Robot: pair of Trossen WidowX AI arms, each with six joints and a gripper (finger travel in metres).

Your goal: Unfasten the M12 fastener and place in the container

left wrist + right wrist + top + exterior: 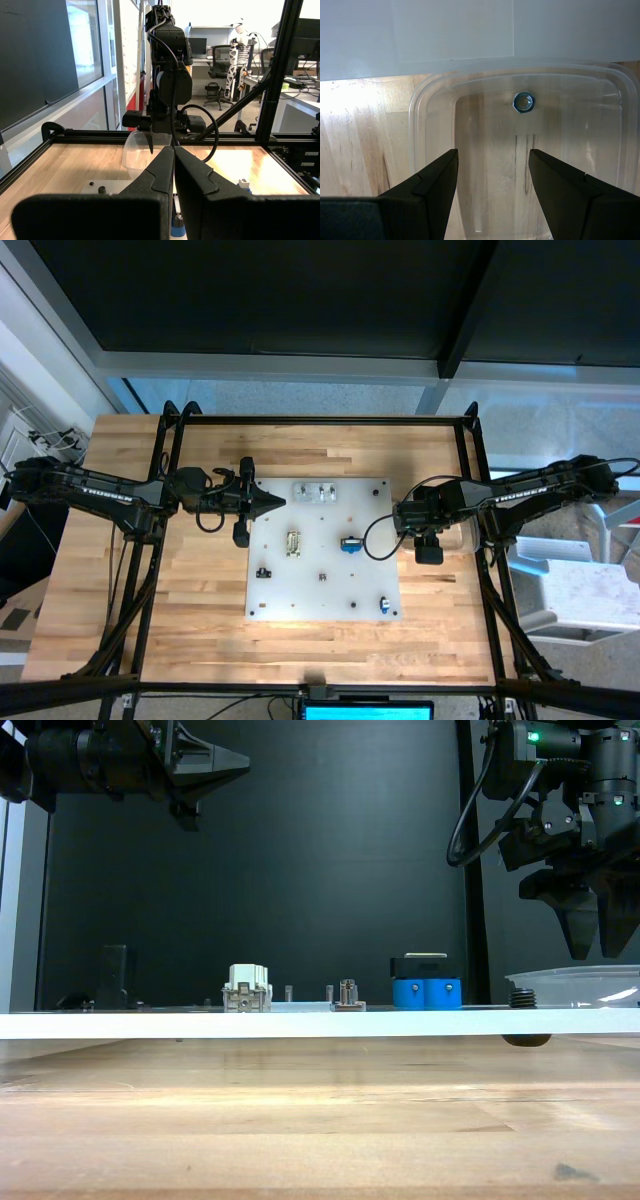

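Silver hex nut (523, 102) in container (421, 107) under spread right gripper (492, 152); left gripper (174, 148) aloft.

A light wooden table (200, 630) stands on a grey floor (320, 398) in the upper middle of the high view, a dark wall (330, 850) behind, with tall windows (85, 45) and black chairs (218, 75) nearby.

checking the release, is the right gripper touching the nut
Apart. Right wrist view: nut lies in the tray, gap to the open right gripper above. Left gripper, shut, hangs over board's left edge.
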